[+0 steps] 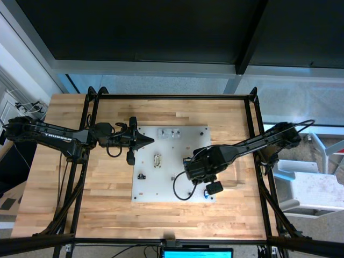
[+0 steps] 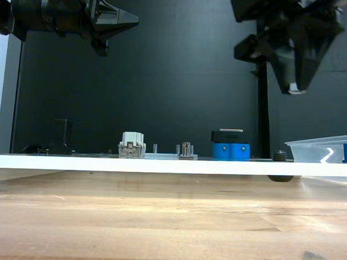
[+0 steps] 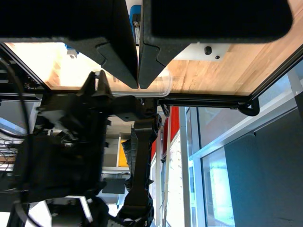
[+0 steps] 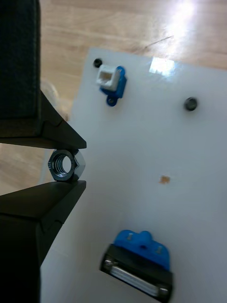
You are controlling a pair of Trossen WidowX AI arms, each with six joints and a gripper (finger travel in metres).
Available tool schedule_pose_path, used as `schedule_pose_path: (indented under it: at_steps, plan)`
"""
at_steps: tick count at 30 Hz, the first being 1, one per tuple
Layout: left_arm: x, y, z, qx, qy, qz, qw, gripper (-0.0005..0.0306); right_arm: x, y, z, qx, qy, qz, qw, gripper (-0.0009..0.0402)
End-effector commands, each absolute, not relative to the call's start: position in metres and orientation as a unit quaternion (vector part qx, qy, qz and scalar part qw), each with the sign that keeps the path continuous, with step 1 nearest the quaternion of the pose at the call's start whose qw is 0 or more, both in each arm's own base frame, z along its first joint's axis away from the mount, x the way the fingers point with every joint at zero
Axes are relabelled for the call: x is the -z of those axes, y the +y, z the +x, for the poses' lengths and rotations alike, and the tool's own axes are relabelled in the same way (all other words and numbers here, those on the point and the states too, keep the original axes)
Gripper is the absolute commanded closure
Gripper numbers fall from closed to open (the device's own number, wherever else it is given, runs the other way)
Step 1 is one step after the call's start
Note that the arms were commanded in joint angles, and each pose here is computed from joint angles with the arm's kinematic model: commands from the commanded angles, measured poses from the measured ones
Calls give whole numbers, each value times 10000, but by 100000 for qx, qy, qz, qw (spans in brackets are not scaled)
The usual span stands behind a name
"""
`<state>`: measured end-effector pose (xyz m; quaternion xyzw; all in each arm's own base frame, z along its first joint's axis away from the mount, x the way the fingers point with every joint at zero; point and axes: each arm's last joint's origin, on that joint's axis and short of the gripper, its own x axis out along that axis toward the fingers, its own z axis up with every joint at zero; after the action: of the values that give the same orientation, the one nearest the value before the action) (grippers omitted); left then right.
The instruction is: Unfasten the M12 fastener and place in the container
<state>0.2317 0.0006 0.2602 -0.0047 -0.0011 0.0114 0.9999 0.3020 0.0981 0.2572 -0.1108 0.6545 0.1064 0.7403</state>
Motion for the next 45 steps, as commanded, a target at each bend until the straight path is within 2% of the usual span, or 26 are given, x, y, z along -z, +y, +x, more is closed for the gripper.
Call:
schedule_pose_path:
  at_steps: [1, 19, 24, 31, 34, 45]
  plan:
    - [-2602, 6, 2317, -1144, -129, -469, 99992, 300, -2503, 905, 2861, -9829, 65494, -10212, 74227, 354]
    - [-2602, 7, 2317, -1163, -129, -469, 99992, 300, -2292, 593, 2081, -2054, 67763, -2484, 73469, 354]
    - [-2602, 6, 2317, -1144, -129, -469, 99992, 300, -2254, 563, 1976, -1460, 67890, -1870, 73384, 354]
    - [-2602, 6, 2317, -1144, -129, -469, 99992, 300, -2250, 563, 1982, 144, 67672, -644, 73621, 352]
    - [-2602, 6, 2317, -1144, -110, -468, 99992, 300, -2250, 563, 1981, 392, 67681, -406, 73614, 332]
    - [-2602, 6, 2317, -1144, -129, -469, 99992, 300, -2250, 563, 1981, 490, 67678, -211, 73616, 206]
